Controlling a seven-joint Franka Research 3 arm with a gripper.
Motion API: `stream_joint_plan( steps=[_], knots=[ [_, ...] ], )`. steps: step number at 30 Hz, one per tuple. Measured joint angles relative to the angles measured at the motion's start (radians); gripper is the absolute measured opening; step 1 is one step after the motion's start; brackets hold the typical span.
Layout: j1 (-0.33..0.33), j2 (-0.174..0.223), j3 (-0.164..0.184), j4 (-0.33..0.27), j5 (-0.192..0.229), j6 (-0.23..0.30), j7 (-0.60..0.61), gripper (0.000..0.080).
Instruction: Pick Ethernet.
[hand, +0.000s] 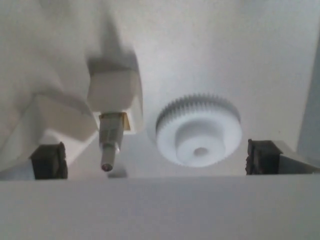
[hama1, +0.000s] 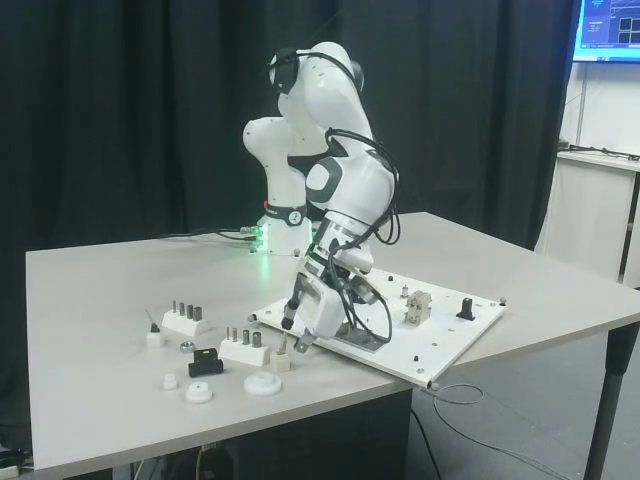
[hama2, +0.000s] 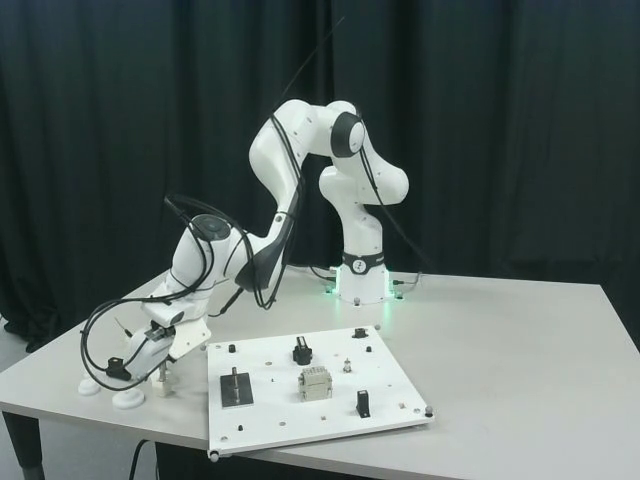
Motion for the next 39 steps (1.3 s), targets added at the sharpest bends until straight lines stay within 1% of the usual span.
stream_joint_plan(
  steps=[21,27,39],
  knots=[
    [-0.025,0.033,0.002,-0.005,-0.004,-0.010,0.000,0.0800],
    [-0.025,0.034,0.004,-0.011,-0.004,-0.012,0.000,0.0800],
    [-0.025,0.029,0.015,-0.011,-0.004,-0.040,0.000,0.0800]
  ],
)
